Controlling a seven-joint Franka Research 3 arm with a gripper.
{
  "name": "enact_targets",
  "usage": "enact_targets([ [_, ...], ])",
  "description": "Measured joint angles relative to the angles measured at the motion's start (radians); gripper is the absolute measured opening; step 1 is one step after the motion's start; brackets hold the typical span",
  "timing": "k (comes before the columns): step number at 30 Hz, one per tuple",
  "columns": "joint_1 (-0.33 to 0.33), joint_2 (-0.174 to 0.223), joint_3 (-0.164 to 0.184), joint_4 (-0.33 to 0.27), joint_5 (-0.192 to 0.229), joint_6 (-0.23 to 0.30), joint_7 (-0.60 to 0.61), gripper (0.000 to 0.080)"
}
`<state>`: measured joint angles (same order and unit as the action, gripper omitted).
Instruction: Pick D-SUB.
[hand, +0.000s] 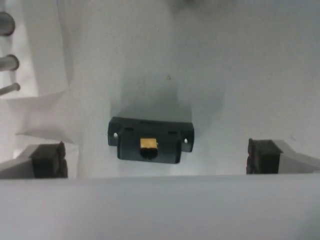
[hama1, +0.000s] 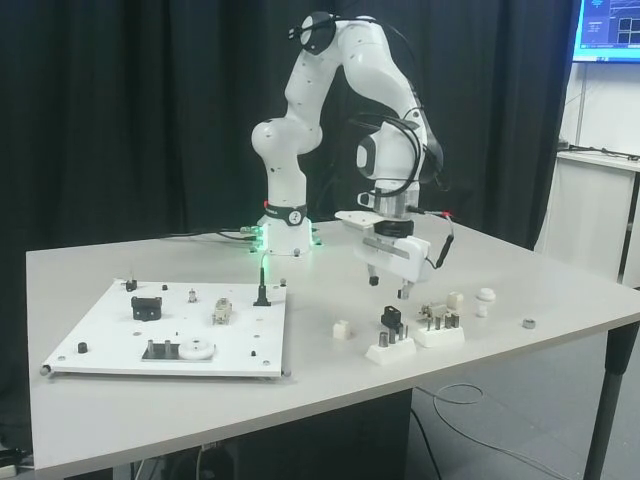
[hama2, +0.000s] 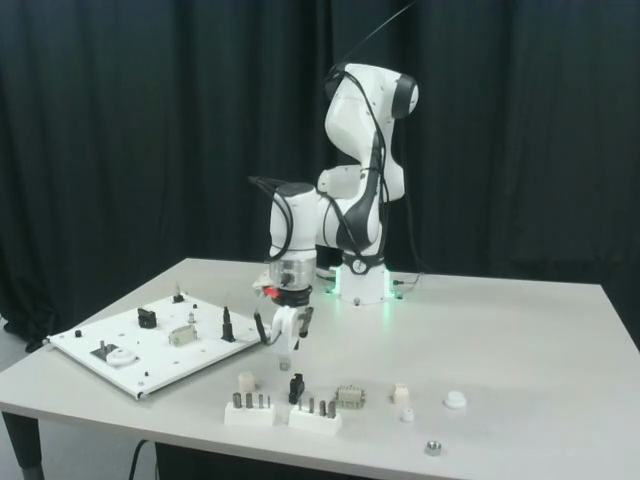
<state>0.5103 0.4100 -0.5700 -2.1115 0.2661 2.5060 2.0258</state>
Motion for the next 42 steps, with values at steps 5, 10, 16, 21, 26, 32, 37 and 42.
enact_targets([
  [5,-0.034,0.009,0.039,0.002,0.0,0.015,-0.006,0.08],
  [10,-0.056,0.018,0.067,0.005,0.0,0.019,-0.007,0.08],
  [16,-0.07,0.03,0.092,0.009,0.0,0.019,-0.007,0.08],
  [21,-0.075,0.041,0.107,0.011,0.002,0.019,-0.007,0.08],
  [26,-0.076,0.054,0.114,0.016,0.004,0.019,-0.007,0.08],
  [32,-0.088,0.065,0.125,0.02,0.005,0.019,-0.007,0.08],
  [37,-0.102,0.072,0.137,0.023,0.005,0.022,-0.007,0.08],
  [42,-0.115,0.078,0.147,0.023,0.005,0.03,-0.007,0.08],
])
